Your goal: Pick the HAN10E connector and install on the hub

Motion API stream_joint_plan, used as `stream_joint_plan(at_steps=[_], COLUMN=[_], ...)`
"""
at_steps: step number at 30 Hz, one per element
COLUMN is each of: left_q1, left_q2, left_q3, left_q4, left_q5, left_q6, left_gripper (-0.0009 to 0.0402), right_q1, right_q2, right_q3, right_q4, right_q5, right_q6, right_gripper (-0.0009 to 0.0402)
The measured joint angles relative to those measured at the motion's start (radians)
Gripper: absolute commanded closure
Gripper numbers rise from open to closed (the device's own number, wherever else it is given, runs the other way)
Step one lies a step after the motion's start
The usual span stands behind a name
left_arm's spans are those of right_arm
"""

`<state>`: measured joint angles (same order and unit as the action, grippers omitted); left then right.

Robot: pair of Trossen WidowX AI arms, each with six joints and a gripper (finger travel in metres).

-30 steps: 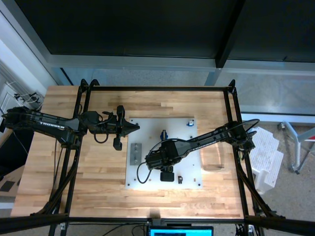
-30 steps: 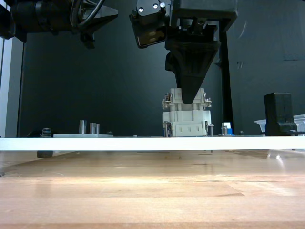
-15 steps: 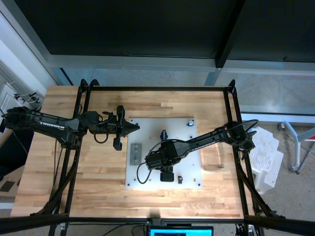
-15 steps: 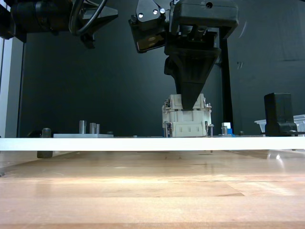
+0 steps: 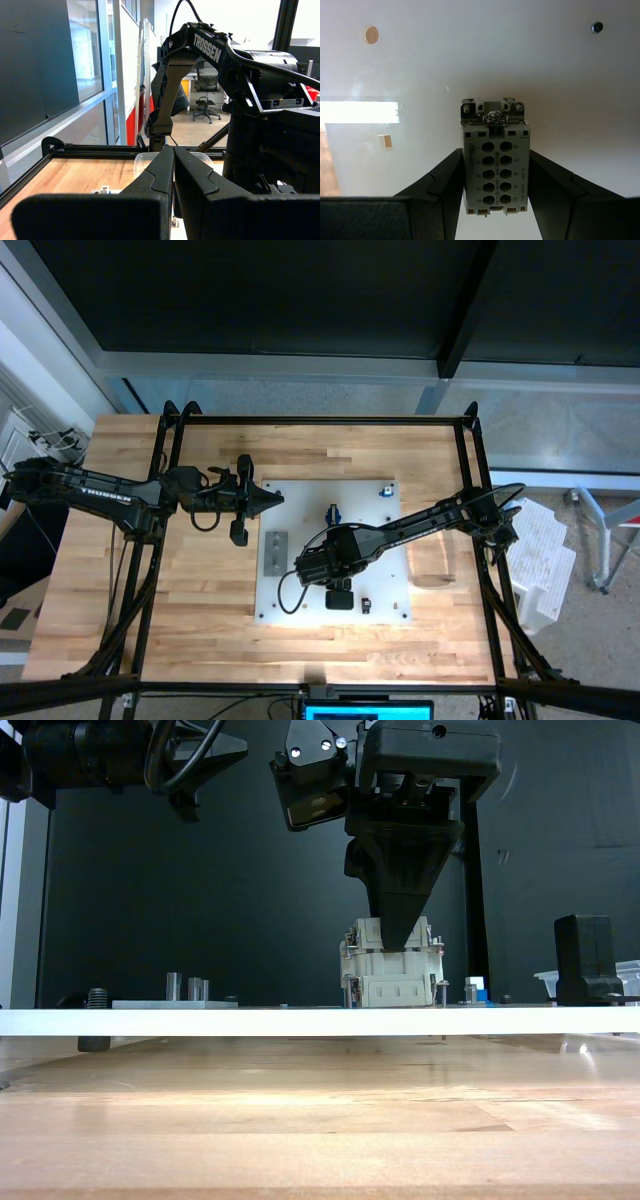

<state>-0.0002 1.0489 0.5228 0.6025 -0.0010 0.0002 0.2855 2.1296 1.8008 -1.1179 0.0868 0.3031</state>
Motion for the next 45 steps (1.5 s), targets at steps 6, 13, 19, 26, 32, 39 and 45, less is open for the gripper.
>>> stream_joint_plan(at_steps=[6,13,19,26,32,39,45], left_q1=[0.0,0.0,0.0,0.0,0.0,0.0,0.0], left_q2=[0.0,0.0,0.0,0.0,0.0,0.0,0.0], left_q3=[0.0,0.0,0.0,0.0,0.0,0.0,0.0], left_q4=[0.0,0.0,0.0,0.0,0.0,0.0,0.0], left_q5=[0.0,0.0,0.0,0.0,0.0,0.0,0.0], left_q6=[0.0,0.0,0.0,0.0,0.0,0.0,0.0], left_gripper=[0.0393,0.0393,0.0393,0.0393,0.0393,0.0393,0.0393], right_q1=[0.002,0.005,0.01,0.011,0.012,0.011,0.008], right_q2=[-0.003,-0.009,-0.042,-0.105,-0.224,-0.366,-0.436], right_q3=[0.0,-0.003,-0.004,-0.025,-0.146,-0.293,-0.36], right_q4=[0.001,0.018,0.003,0.0,0.063,0.187,0.258], right_q5=[0.0,-0.001,0.0,-0.001,0.0,-0.001,0.0], right_q6=[0.001,0.005,0.005,0.013,0.002,0.002,-0.007], right_gripper=[0.0258,0.0169,0.0108,0.0082,0.0101,0.013,0.0189])
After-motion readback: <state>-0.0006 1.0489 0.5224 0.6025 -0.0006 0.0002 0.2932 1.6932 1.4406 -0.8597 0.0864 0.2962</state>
